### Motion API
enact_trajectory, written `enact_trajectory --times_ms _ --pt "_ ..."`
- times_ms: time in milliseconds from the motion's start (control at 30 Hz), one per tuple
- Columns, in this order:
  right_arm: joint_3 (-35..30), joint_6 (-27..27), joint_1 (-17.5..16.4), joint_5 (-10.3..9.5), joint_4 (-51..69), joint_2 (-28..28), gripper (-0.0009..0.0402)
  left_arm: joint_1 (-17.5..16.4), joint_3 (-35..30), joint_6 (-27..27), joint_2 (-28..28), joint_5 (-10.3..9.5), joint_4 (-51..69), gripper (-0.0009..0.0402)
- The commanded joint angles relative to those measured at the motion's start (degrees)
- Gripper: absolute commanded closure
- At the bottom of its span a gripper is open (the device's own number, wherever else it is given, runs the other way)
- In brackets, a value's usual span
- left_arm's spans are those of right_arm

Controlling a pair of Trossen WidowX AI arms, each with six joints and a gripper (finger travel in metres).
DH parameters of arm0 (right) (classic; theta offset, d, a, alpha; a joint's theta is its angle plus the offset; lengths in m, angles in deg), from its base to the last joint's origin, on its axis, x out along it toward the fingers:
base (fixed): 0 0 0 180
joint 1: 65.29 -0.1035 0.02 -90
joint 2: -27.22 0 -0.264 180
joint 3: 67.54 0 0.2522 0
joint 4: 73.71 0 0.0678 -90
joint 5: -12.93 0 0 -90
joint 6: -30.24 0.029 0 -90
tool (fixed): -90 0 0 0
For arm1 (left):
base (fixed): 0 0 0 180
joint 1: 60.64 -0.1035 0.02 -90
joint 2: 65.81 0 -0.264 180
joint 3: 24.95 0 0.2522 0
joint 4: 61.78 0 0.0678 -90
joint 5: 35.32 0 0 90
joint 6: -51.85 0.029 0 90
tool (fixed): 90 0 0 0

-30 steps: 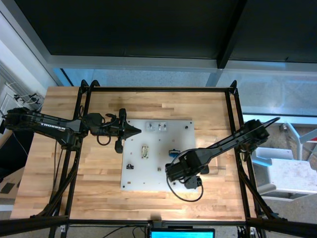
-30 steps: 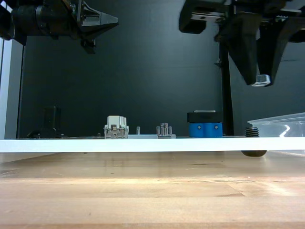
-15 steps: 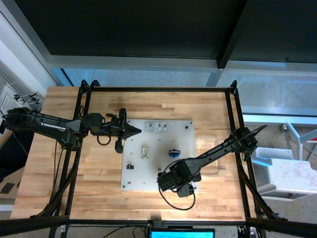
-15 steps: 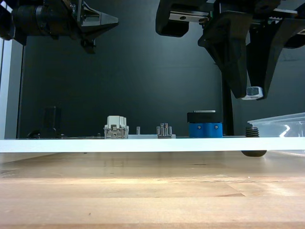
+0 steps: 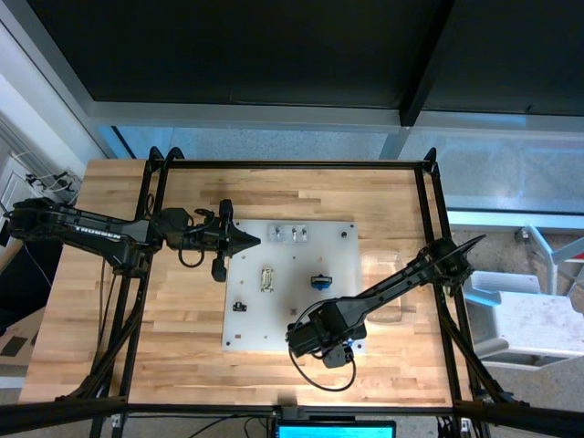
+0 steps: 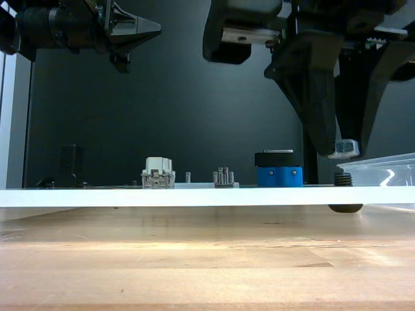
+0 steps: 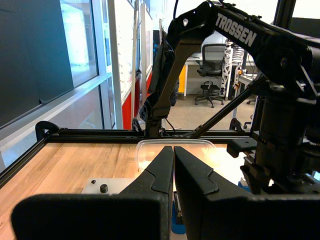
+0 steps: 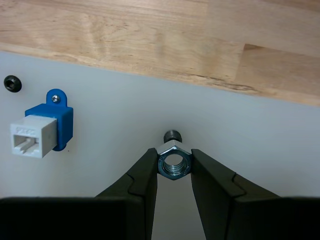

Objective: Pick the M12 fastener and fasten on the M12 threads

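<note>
High view: we look down on a wooden table (image 5: 164,365) with a white board (image 5: 251,333) at its middle. The right gripper (image 6: 343,150) hangs over the board's near right edge. Its fingers are closed on the M12 fastener (image 8: 174,163), a small silver hex nut pinched between the tips. In the low view the nut hangs just above the M12 threads (image 6: 343,178), a short black ribbed stud, and does not touch it; the ribs show bare. We judge the pick done and the fastening left: lining the hole up over the stud, lowering the nut, and turning it down. In the right wrist view the stud shows just beyond the nut, so the line-up looks close but not exact. The left gripper (image 7: 173,150) is held high by the board's far left edge, fingers closed together on nothing, well apart from the work. A clear tray (image 6: 389,170) lies beside the board's right edge and a blue block connector (image 6: 279,175) stands mid-board; neither seems to block the descent.
</note>
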Motion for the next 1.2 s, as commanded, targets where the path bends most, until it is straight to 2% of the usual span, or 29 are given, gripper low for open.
enact_trajectory --times_ms 33,767,1200 --pt "0.0 0.1 0.0 -0.02 -0.7 -0.5 0.0357 0.0 0.0 0.0 0.0 0.0 0.0 0.0393" --pt "0.9 0.1 0.1 -0.33 -1.6 -0.5 0.0357 0.0 0.0 0.0 0.0 0.0 0.0 0.0393" --pt "3.8 0.1 0.1 -0.39 -4.8 -0.5 0.0357 0.0 0.0 0.0 0.0 0.0 0.0 0.0393"
